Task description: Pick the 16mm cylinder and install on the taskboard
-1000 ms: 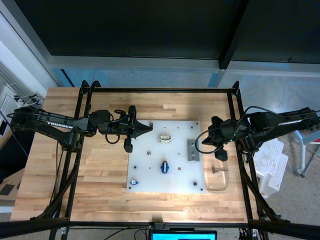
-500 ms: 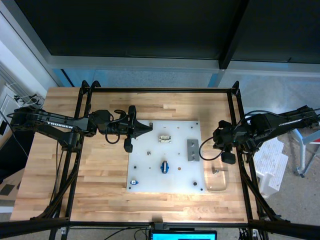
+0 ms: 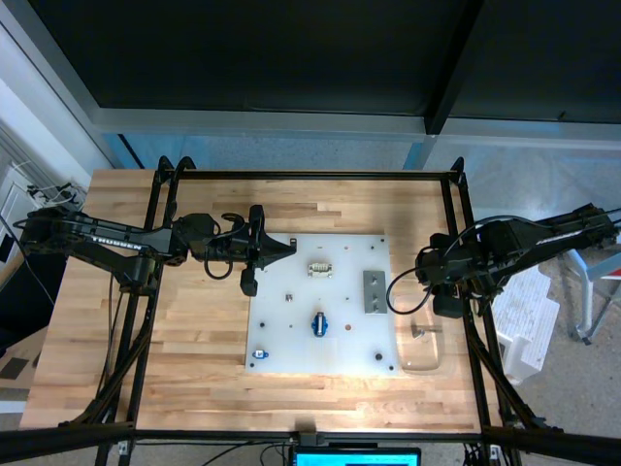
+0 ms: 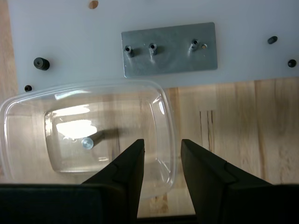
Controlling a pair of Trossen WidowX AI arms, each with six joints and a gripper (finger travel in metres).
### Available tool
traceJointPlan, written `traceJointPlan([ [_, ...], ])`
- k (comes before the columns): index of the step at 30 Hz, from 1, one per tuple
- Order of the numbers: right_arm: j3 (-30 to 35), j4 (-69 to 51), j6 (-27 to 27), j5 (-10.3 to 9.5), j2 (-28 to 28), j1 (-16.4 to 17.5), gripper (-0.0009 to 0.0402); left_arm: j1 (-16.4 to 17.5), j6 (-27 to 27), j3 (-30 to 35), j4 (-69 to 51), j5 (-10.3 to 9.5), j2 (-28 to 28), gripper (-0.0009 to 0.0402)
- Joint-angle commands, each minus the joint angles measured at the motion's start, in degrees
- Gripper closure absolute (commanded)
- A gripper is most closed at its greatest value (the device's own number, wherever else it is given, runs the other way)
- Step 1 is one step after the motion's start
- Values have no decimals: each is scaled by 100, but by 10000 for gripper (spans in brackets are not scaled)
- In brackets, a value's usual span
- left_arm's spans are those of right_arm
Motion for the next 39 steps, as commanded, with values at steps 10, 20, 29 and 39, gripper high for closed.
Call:
traceJointPlan([
  [10,498,-649,162,55,245,9,187,2,0,2,2,0,0,392],
  [20,498,-667,166,55,245,17,182,2,0,2,2,0,0,392],
  [29,498,-669,168,57,245,20,187,0,0,2,2,-2,0,392],
  [39,450,-671,168,59,245,20,187,2,0,2,2,0,0,392],
])
